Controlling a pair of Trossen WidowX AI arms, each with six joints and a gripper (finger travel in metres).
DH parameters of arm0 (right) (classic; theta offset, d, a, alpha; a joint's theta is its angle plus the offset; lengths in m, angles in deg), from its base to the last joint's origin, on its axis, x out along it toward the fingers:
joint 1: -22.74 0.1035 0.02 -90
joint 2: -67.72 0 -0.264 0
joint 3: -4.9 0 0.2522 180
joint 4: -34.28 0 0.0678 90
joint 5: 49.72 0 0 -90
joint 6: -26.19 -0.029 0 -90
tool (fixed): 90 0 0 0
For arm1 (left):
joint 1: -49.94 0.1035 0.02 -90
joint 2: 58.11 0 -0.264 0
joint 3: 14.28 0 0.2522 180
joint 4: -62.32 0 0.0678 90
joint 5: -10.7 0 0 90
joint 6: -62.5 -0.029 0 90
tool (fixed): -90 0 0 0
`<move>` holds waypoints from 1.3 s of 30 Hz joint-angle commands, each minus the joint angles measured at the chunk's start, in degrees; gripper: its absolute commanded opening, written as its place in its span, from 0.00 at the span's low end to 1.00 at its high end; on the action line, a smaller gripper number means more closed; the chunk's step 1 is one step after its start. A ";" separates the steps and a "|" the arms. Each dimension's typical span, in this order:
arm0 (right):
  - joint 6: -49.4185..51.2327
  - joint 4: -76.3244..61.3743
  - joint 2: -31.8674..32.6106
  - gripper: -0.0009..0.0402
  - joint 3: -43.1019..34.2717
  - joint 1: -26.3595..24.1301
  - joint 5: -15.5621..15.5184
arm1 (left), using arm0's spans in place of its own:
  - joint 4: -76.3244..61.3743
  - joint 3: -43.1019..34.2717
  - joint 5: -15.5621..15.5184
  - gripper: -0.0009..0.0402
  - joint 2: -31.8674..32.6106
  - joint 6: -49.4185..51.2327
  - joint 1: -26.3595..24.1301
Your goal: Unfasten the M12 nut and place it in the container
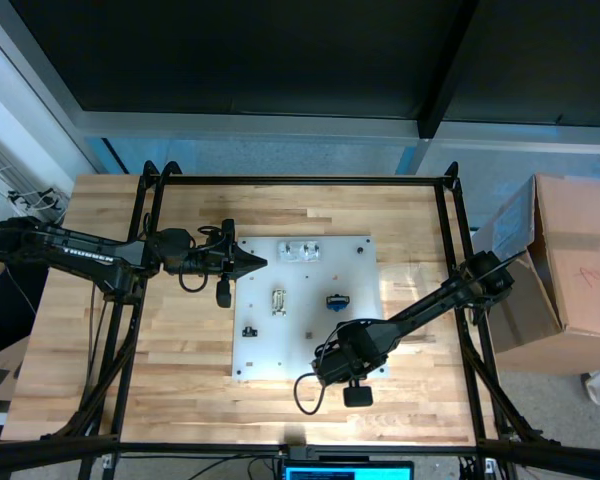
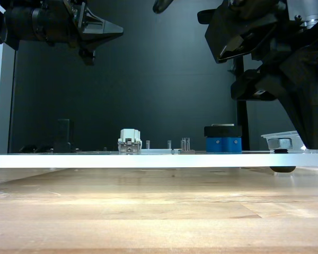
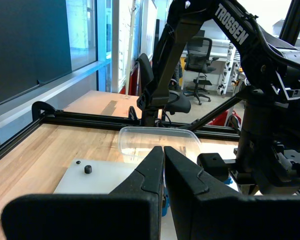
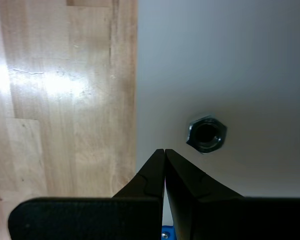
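One small silver nut (image 4: pixel 206 134) sits low on the white board (image 4: pixel 230 60), close to the board's edge where the wooden surface (image 4: pixel 65 100) begins. From table height it shows as a silver band with a short dark base, the stud (image 2: pixel 279 151), right under it, so it appears to be on its stud rather than lying free. Seen from directly above, its bore is dark. The right claw (image 4: pixel 164 151) hangs just above the board beside the nut, not touching it; its fingers are pressed together with nothing between them. From overhead that arm covers the near right part of the board and hides the nut. The clear container (image 1: pixel 302 250) stands at the board's far edge, well apart from the nut. A blue block (image 1: pixel 337 300) and a white connector (image 1: pixel 278 302) stand mid-board between the two. The left claw (image 1: pixel 260 263) is held high over the board's far left edge, pointing inward toward the container, its fingers likewise closed tight and gripping nothing. A cardboard box (image 1: pixel 570 260) stands off the surface to the right.
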 commanded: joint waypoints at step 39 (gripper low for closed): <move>-0.92 -4.76 1.18 0.02 -2.89 -0.31 8.22 | 0.00 0.00 0.00 0.02 0.02 -0.02 0.00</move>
